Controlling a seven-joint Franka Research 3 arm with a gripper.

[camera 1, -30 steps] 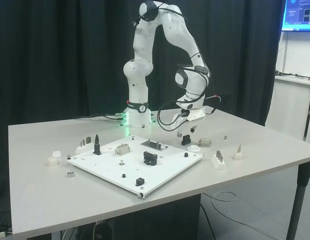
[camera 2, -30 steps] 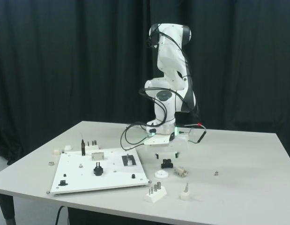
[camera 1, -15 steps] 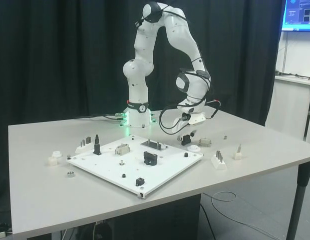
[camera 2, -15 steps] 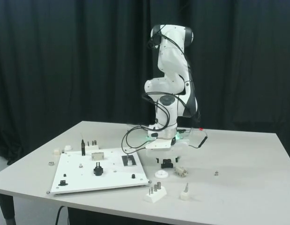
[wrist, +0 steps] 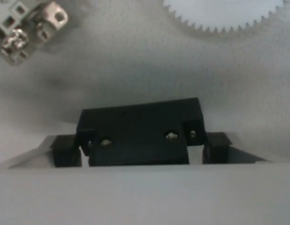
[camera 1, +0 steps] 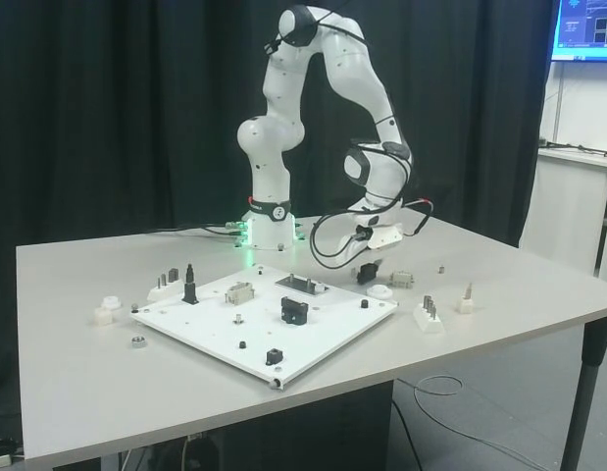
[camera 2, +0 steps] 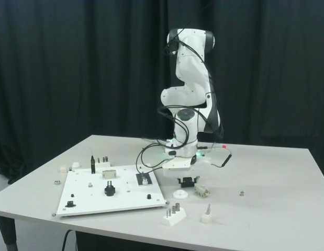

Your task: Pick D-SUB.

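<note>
Wrist view: the black rectangular D-SUB connector block with two small screw heads (wrist: 140, 126) lies flat on the grey table (wrist: 135, 65), squarely between the two black fingertips (wrist: 66, 151) of the gripper (wrist: 141, 149); the fingers stand spread, one at each short end of the block, and nothing is gripped yet; this straddle seems meant to let the block be clamped endwise. A white toothed plastic gear (wrist: 229, 11) and a grey metal bracketed connector (wrist: 23, 26) lie beyond the block, apart from it.

First room view: the white arm (camera 1: 328, 69) bends down steeply so the gripper (camera 1: 367, 266) sits low over the block (camera 1: 366, 277); the gear (camera 1: 379, 290) lies just beside the block at about 5 o'clock, the metal connector (camera 1: 400, 280) at 3 o'clock; the white square assembly board (camera 1: 215, 329) lies at 8 o'clock, well apart.

Second room view: the block (camera 2: 187, 182) sits directly beneath the gripper (camera 2: 185, 174), with the gear (camera 2: 179, 194) at 7 o'clock; the grasp looks imminent, judged from this alignment.
</note>
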